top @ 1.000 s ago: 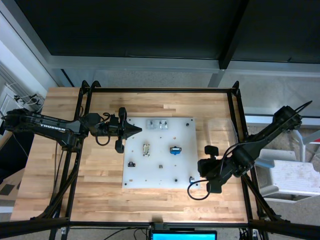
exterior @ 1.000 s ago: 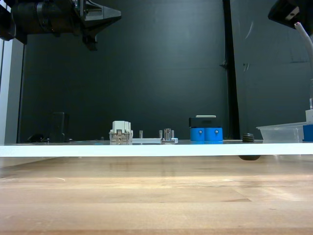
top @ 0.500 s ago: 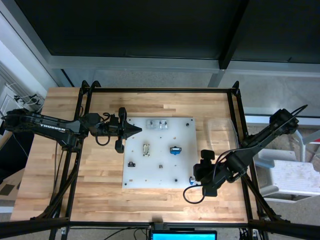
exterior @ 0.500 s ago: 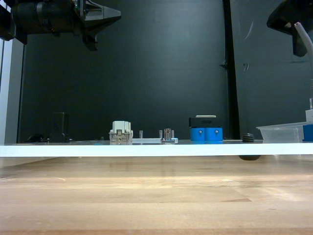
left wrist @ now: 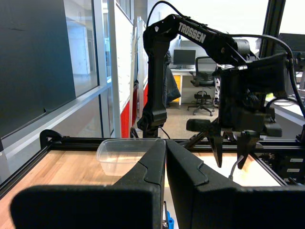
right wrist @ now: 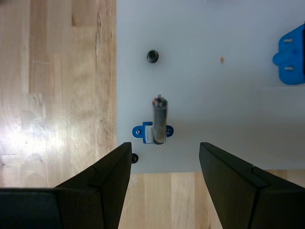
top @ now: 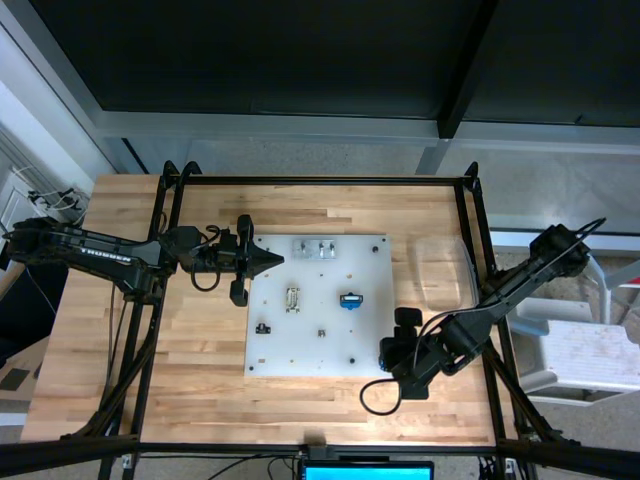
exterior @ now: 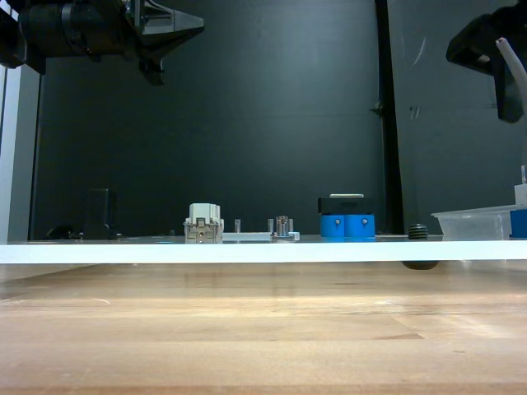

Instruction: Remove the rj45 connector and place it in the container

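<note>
- R gripper (right wrist: 164, 144) hangs well above the near-right corner of the white board (top: 318, 340). Its 2 fingers are spread wide and hold nothing.
- The rj45 connector (right wrist: 159, 119) sits plugged into its small blue socket (right wrist: 139, 131) at that corner. It's directly under the gap betw. the fingers, and nothing touches it.
- L gripper (left wrist: 165, 143) is up in the air at the board's left edge, pointing across it. Its fingers are pressed tight together w/ nothing betw. them.
- The clear container (top: 443, 272) rests on the wood table (top: 200, 380), just off the board's right edge and farther back than the connector, well apart from it.
- The bigger blue block (top: 350, 299) and the beige connector (top: 293, 300) sit mid-board, and 1 small black stud (right wrist: 152, 56) is near the socket.
</note>
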Action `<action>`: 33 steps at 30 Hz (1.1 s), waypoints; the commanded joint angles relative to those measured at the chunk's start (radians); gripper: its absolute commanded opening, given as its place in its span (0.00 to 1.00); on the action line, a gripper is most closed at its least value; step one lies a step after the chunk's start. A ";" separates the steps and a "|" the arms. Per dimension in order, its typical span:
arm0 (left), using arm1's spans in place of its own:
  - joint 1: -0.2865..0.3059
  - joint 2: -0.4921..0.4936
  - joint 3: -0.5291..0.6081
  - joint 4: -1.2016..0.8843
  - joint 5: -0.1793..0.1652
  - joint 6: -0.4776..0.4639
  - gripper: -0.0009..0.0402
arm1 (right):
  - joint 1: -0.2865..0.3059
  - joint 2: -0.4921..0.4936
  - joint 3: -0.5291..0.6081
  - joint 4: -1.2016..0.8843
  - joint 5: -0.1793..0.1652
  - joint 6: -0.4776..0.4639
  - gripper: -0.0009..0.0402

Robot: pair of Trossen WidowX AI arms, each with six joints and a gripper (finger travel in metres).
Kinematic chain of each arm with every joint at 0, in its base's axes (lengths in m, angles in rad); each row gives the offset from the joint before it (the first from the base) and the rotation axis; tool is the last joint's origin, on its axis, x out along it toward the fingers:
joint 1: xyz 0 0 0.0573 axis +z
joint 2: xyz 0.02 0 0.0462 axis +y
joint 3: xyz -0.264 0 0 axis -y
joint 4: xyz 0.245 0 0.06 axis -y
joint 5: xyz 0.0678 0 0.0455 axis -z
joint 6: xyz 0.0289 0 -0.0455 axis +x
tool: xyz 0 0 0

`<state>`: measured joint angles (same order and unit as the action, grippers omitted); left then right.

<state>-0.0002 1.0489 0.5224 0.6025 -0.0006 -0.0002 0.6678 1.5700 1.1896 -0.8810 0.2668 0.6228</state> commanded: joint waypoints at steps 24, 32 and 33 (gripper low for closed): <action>0.000 0.000 0.000 0.000 0.000 0.000 0.02 | -0.014 0.003 -0.152 0.209 0.004 -0.012 0.50; 0.000 0.000 0.000 0.000 0.000 0.000 0.02 | -0.021 0.003 -0.192 0.268 0.003 -0.010 0.50; 0.000 0.000 0.000 0.000 0.000 0.000 0.02 | -0.021 0.003 -0.193 0.270 0.003 -0.010 0.50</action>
<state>-0.0002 1.0489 0.5224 0.6025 -0.0006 -0.0002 0.6468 1.5730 0.9985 -0.6147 0.2695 0.6117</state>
